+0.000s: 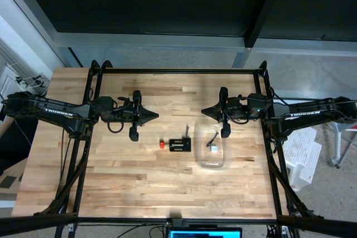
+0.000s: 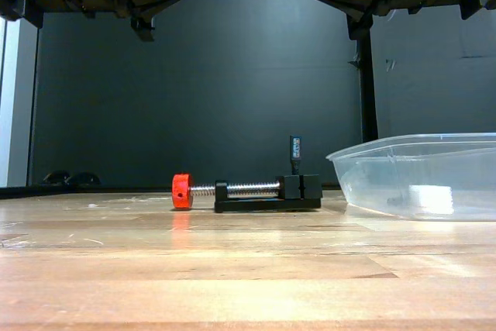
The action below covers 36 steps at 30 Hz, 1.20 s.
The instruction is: Remove the USB-C connector from taskboard and place in the container
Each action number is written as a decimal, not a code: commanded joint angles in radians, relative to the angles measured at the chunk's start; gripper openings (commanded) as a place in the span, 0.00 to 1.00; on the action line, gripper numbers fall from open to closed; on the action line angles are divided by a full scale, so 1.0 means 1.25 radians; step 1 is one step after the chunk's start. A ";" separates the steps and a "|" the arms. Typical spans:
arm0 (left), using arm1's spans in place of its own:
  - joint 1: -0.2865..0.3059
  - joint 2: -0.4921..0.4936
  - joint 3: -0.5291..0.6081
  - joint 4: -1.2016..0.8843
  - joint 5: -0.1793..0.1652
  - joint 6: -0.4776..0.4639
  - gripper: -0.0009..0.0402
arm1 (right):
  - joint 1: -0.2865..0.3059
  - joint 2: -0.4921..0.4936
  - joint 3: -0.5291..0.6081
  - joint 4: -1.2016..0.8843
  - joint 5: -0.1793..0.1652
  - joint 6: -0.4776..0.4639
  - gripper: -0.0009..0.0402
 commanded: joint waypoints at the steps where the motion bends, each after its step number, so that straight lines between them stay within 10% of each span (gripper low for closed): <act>1: 0.000 0.000 0.000 0.000 0.000 0.000 0.02 | 0.000 0.000 0.002 -0.001 0.000 0.000 0.02; 36: 0.000 0.000 0.000 0.000 0.000 0.000 0.02 | 0.000 0.000 0.002 -0.016 0.000 -0.002 0.02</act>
